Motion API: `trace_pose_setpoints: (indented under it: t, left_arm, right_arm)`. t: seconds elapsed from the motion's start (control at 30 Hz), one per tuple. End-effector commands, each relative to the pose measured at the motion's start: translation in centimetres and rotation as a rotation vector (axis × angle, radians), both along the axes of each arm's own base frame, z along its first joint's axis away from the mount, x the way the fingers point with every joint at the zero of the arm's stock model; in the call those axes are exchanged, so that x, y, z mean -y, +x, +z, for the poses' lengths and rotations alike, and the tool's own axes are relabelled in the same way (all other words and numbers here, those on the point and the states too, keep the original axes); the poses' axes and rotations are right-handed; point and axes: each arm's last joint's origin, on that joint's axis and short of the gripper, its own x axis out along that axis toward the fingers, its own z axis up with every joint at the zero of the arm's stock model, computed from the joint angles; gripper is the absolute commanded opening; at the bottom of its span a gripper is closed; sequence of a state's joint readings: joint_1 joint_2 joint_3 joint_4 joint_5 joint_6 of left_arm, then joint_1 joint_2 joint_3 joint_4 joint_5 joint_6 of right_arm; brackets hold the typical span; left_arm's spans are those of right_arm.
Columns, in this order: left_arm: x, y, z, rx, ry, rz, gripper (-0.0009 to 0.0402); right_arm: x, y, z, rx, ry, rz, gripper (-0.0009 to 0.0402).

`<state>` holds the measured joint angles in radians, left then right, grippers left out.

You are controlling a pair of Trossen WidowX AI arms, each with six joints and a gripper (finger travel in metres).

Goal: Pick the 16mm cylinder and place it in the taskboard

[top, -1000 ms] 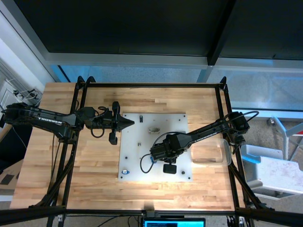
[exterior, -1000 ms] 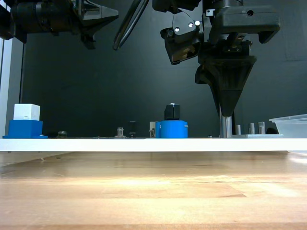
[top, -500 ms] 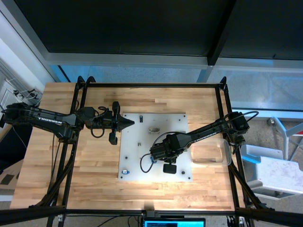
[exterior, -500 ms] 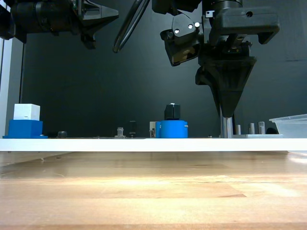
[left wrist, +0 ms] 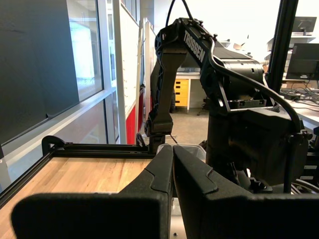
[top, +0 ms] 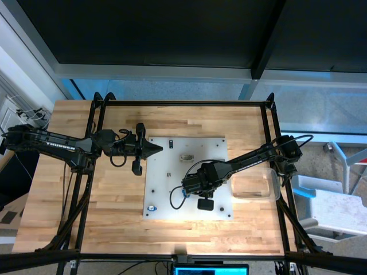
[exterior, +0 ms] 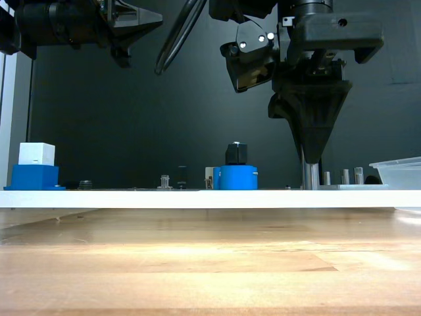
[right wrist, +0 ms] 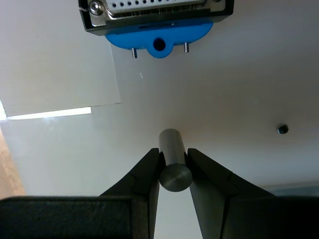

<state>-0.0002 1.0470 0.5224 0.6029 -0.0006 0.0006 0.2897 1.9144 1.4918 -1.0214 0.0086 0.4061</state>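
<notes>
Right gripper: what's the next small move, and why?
Probably open the right gripper and lift straight up: the 16mm cylinder stands upright in its grip, lower end down at the taskboard surface in the low view. Full seating can't be confirmed. The left gripper hangs shut, high by the board's left edge.

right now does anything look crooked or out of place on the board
Nothing stands out. The right gripper holds the 16mm cylinder upright over the taskboard, not tilted. The left gripper hangs shut above the board's left edge.
</notes>
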Motion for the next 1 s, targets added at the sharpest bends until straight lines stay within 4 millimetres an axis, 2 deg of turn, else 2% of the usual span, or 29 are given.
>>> trace_pose_setpoints:
  t: [0.03,0.7,0.83,1.0]
  left_arm:
    - [0.0,0.0,0.0,0.000,0.000,0.000,0.0000]
    - [0.0,0.0,0.0,0.000,0.000,0.000,0.0000]
    - [0.0,0.0,0.0,0.000,0.000,0.000,0.0000]
    - [0.0,0.0,0.0,0.000,0.000,0.000,0.0000]
  right_arm:
    - [-0.1,0.1,-0.4,-0.004,0.000,0.001,0.0023]
    - [0.0,-0.1,-1.6,-0.007,-0.001,0.001,0.0026]
    - [0.0,-0.1,-1.6,0.000,0.002,0.000,0.0047]
    - [0.0,-0.1,-1.6,0.002,0.004,0.001,0.0095]
